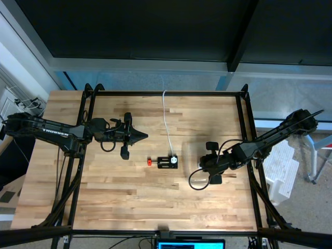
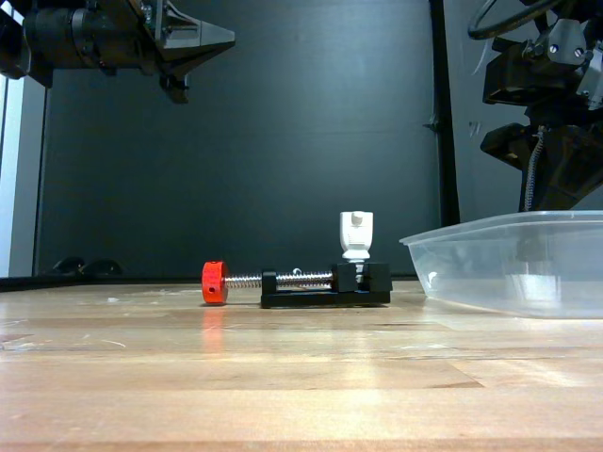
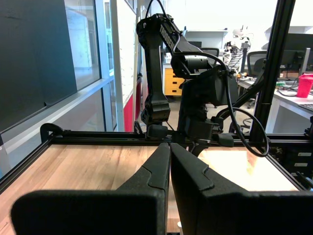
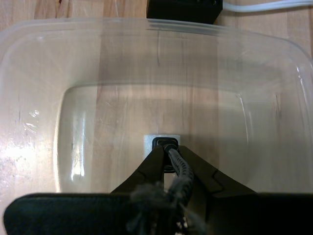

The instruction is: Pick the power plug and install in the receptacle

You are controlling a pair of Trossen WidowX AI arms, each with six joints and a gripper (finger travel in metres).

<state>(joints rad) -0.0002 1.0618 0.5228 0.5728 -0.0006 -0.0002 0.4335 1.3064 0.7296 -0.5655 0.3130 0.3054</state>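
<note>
The power plug [image 4: 164, 143] is a tiny black body on a braided cord, low inside the clear tray [image 4: 44, 88]. My right gripper [image 4: 167, 152] is shut on it, the cord running back between the fingers. A pale grey-white cube [image 4: 148, 142] lies just under the plug. The receptacle [image 2: 356, 234], a small white socket, stands upright in the black vise [image 2: 325, 287], left of the tray. Its white cable [image 1: 166, 119] runs to the table's far edge. My left gripper [image 1: 141, 136] hovers shut and high, left of the vise, holding nothing.
The vise's red-orange knob [image 2: 214, 282] points left. A black frame rail [image 1: 166, 93] borders the table at the back, with uprights at both sides. Bare wood [image 1: 129, 197] lies between the vise and the near edge.
</note>
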